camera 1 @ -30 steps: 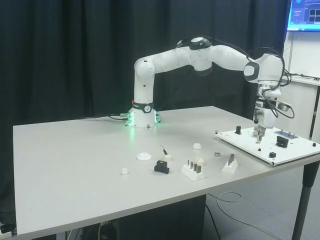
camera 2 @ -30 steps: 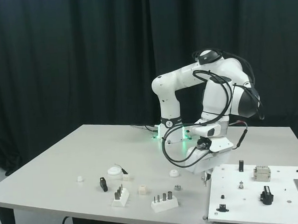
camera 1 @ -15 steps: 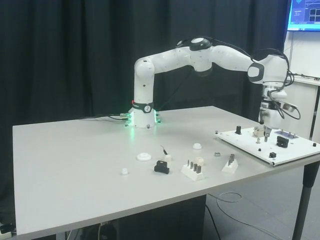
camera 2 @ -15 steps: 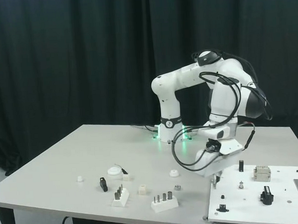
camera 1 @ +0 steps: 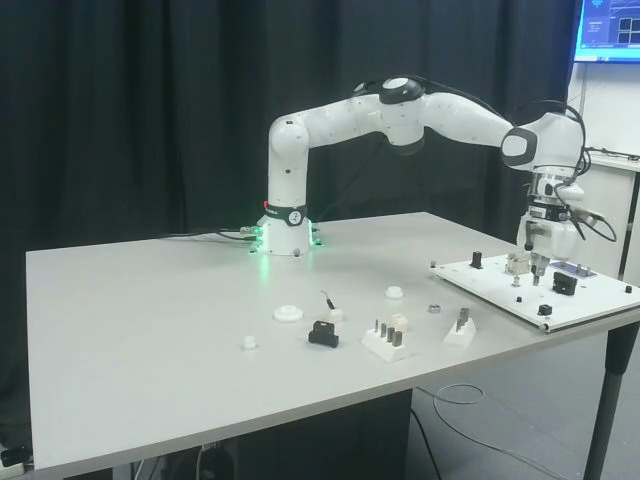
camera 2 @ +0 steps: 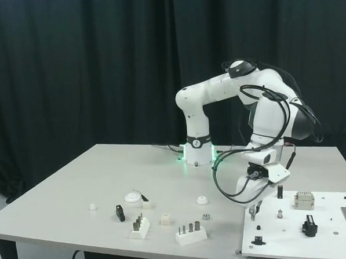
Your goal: Insert Ethernet.
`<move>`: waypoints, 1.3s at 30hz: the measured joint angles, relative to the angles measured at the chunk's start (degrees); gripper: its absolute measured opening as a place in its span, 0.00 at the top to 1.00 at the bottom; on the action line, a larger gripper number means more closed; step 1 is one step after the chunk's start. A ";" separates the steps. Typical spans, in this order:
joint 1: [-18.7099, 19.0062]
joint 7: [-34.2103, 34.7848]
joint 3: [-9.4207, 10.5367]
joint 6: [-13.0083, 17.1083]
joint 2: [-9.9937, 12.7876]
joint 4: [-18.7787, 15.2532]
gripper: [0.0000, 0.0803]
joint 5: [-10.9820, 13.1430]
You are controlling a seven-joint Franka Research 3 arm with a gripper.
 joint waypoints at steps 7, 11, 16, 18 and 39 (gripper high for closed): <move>-0.81 -4.62 0.78 0.14 0.15 1.17 0.91 -0.85; -1.40 -5.58 1.13 0.39 0.36 1.90 0.91 -0.91; -2.31 -6.92 1.81 1.03 0.62 2.98 0.91 -0.92; -2.78 -7.21 2.18 1.26 0.73 3.51 0.91 -0.92; -7.48 -11.66 5.94 1.58 0.95 8.63 0.91 -2.35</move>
